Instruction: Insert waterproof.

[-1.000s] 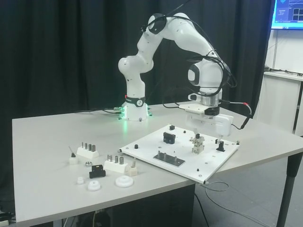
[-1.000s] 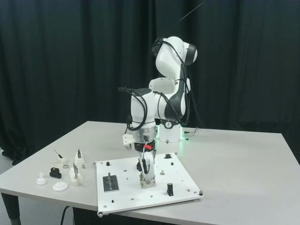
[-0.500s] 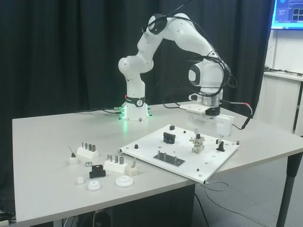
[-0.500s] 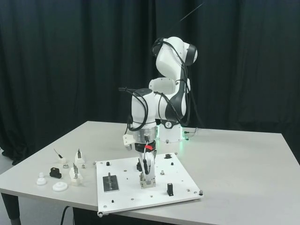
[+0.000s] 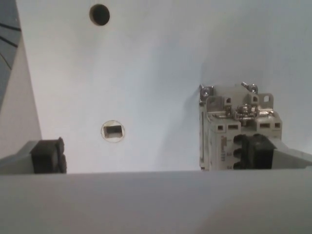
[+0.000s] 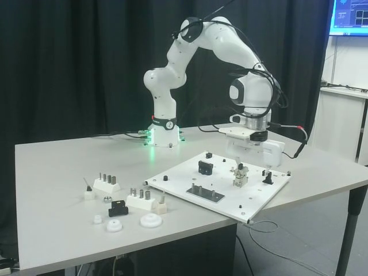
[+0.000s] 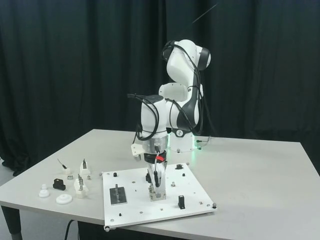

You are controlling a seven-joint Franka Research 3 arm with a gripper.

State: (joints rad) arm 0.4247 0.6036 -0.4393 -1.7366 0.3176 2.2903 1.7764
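White robot arm (image 6: 213, 40) rising from its base, bending high like an arch, wrist pointing straight down, gripper (image 6: 240, 164) hanging low, jaws wide apart, black fingertips (image 5: 48, 156) one on each side in the wrist view

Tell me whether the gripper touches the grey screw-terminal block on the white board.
Cannot tell. In the wrist view one black fingertip overlaps the grey screw-terminal block, hiding any contact or gap; the room views show neither plainly.

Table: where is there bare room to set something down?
The grey table is bare beside the white board, away from the loose parts. Another free strip lies between those parts and the arm's base. It is crowded around the board's fixture under the tool.
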